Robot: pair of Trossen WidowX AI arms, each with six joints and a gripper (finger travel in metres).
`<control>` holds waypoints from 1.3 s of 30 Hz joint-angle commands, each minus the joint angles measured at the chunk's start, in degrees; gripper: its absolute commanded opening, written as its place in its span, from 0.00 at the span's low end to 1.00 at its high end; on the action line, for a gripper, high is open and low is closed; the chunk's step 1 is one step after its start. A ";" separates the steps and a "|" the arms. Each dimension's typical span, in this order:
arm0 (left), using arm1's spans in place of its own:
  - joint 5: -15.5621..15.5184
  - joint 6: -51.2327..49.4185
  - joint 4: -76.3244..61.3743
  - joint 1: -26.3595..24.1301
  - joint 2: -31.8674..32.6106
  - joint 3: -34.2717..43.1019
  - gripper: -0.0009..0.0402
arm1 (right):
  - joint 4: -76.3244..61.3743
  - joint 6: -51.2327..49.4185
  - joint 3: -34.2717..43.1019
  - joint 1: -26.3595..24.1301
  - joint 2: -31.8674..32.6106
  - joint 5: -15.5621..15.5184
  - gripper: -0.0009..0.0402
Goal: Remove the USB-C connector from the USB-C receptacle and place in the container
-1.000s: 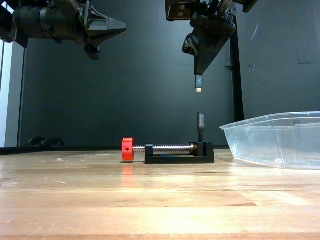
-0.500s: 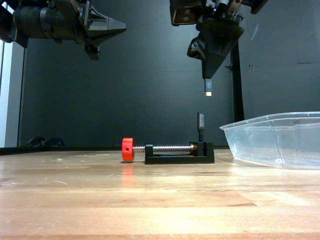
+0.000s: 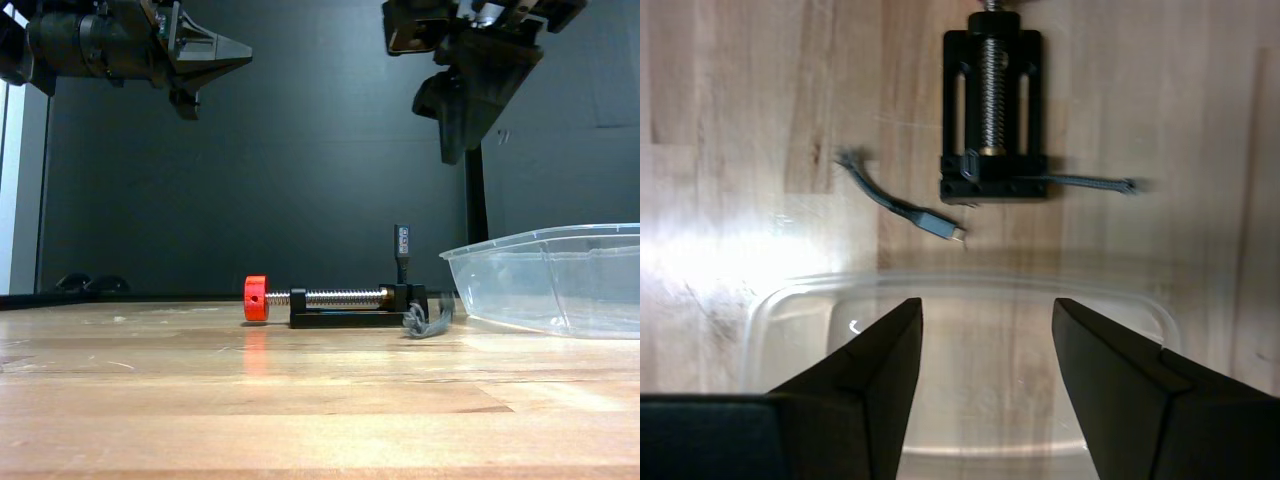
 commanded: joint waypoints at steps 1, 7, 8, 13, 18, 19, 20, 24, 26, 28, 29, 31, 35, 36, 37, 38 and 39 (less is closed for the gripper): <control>0.02 0.00 0.02 0.02 0.00 0.00 0.02 | -0.04 0.26 -1.55 0.00 -1.90 0.48 0.50; 0.02 0.00 0.02 0.02 0.00 0.00 0.02 | 0.17 -0.68 -2.51 0.00 -2.56 0.42 0.49; 0.02 0.00 0.02 0.02 0.00 0.00 0.02 | 0.39 -0.83 -2.51 0.00 -2.56 0.42 0.49; 0.02 0.00 0.02 0.02 0.00 0.00 0.02 | 1.40 -2.51 -2.25 0.11 -2.49 0.42 0.47; 0.02 0.00 0.04 0.00 0.00 0.00 0.02 | 1.62 -5.53 -0.66 1.68 -0.50 0.31 0.45; 0.02 0.00 0.02 0.00 0.00 0.00 0.02 | 1.62 -5.86 -0.20 2.14 0.17 0.33 0.45; 0.02 0.00 0.02 0.02 0.00 0.00 0.02 | 1.62 -6.62 0.28 2.64 0.85 0.20 0.45; 0.02 0.00 0.02 0.02 0.00 0.00 0.02 | 1.66 -10.27 2.32 5.07 4.48 0.15 0.44; 0.02 0.00 0.02 0.00 0.00 0.00 0.02 | 1.68 -11.76 3.43 6.12 6.45 0.13 0.44; 0.02 0.00 0.00 0.02 0.00 0.00 0.02 | 1.64 -12.63 4.50 6.75 8.57 0.11 0.45; 0.02 0.00 0.00 0.00 0.00 0.00 0.02 | 1.60 -12.63 5.05 6.91 9.44 0.11 0.45; 0.02 0.00 0.04 0.02 0.00 0.00 0.02 | 1.55 -12.61 6.23 7.02 11.32 -0.42 0.44; 0.02 0.00 0.02 0.02 0.00 0.00 0.02 | 1.18 -12.55 8.70 7.19 14.58 -1.22 0.44; 0.02 0.00 0.02 0.00 0.00 0.00 0.02 | 1.18 -12.39 9.11 7.39 15.30 -1.22 0.44; 0.02 0.00 0.02 0.02 0.00 0.00 0.02 | 1.16 -12.09 9.55 7.52 16.00 -1.20 0.44; 0.02 0.00 0.02 0.02 0.00 0.00 0.02 | 1.16 -11.50 10.08 7.56 16.85 -1.22 0.44; 0.02 0.00 0.02 0.00 0.00 0.00 0.02 | 1.14 -10.69 10.73 7.63 17.68 -1.20 0.44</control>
